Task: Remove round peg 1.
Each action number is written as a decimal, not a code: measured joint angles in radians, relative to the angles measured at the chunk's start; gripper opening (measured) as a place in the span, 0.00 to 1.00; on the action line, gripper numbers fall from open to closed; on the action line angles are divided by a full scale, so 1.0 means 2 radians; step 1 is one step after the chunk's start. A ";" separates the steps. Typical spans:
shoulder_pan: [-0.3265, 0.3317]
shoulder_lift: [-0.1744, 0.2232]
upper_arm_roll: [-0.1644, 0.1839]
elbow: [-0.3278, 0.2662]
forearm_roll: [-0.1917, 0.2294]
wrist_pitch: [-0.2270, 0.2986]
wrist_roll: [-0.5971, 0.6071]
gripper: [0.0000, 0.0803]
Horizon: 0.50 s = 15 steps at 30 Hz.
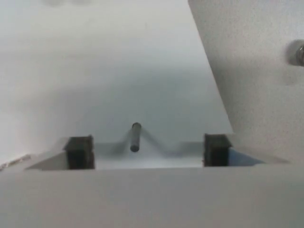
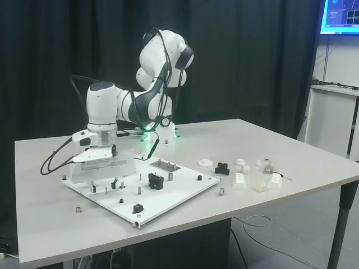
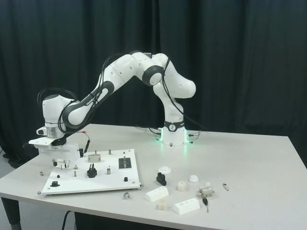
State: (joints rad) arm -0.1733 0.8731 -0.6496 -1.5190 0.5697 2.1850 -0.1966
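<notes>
You have a grey table bearing the arm's base near its back edge. A white board lies toward one end of the tabletop. Small white blocks and black parts are scattered along the front edge.

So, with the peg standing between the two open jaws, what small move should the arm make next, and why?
Probably lower a little, if needed, and close the jaws on the peg. In the wrist view the gripper is open, its jaws stand apart on either side, and the peg stands upright between them, nearer one jaw, not yet touched. The board under it looks bare close by, so closing should meet only the peg.
</notes>
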 joint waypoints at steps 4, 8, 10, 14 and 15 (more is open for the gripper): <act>0.001 -0.001 0.002 -0.004 0.001 0.007 0.005 0.63; 0.002 -0.001 0.003 -0.006 0.003 0.010 0.010 0.63; 0.002 -0.001 0.004 -0.006 0.005 0.011 0.012 0.63; 0.003 -0.002 0.006 -0.006 0.006 0.012 0.015 0.19; 0.003 -0.002 0.006 -0.006 0.006 0.012 0.016 0.19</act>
State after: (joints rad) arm -0.1674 0.8685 -0.6375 -1.5315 0.5812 2.2087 -0.1638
